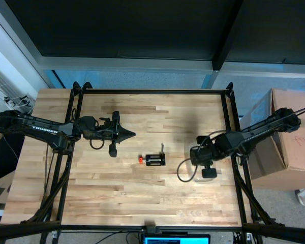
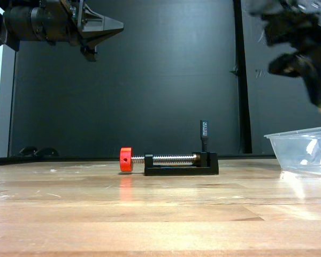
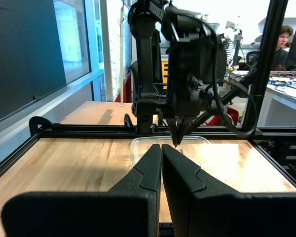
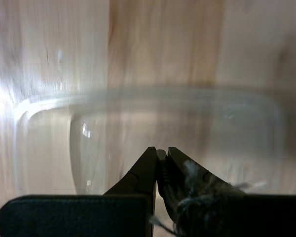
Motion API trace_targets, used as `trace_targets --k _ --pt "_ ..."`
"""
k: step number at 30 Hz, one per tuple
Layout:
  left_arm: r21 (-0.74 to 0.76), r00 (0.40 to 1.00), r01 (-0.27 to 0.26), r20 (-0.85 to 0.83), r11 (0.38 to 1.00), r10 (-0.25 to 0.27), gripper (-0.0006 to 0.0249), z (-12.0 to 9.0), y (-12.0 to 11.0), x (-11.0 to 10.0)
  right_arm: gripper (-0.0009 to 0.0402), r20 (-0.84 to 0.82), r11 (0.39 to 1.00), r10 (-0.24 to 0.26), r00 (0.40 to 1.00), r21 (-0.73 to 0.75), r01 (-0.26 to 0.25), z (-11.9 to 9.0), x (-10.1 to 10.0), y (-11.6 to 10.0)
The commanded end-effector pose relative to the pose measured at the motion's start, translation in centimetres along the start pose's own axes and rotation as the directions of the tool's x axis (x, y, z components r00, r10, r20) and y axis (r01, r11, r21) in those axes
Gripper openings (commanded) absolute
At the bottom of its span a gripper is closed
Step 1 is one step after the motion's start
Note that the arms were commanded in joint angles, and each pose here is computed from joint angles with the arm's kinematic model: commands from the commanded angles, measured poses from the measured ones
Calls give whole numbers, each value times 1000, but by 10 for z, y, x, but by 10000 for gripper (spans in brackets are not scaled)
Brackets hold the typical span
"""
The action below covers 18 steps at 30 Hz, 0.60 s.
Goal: Remove the USB-C connector from the USB-C receptacle and place in the container
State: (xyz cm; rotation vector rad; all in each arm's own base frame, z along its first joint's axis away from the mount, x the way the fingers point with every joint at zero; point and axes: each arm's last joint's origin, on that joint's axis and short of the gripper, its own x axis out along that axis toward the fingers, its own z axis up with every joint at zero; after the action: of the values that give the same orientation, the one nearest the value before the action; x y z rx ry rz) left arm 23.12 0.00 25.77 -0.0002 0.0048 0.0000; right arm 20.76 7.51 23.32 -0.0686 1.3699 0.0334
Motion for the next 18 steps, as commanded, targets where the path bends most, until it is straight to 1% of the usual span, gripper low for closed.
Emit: trace_targets --k 1,3,5,7,14,18 --pt "0 1000 0 1 1000 0 0 0 0 0 0 -23 1000 -5 1000 12 5 -10 17 2" --pt "0 1000 0 3 1000 0 0 0 0 0 4 -34 1000 -4 999 30 5 -15 27 2" --pt "0 1000 0 0 1000 0 0 0 0 0 23 -49 999 11 999 36 -9 -19 33 3" --pt "0 1000 0 0 1000 0 0 0 0 0 55 -59 999 22 998 50 -19 -21 34 3" --pt "0 1000 0 0 1000 0 0 0 0 0 193 -31 998 21 999 55 -19 -24 28 2" --pt "0 1000 0 0 1000 0 0 0 0 0 246 -9 998 28 1000 57 -27 -26 20 0"
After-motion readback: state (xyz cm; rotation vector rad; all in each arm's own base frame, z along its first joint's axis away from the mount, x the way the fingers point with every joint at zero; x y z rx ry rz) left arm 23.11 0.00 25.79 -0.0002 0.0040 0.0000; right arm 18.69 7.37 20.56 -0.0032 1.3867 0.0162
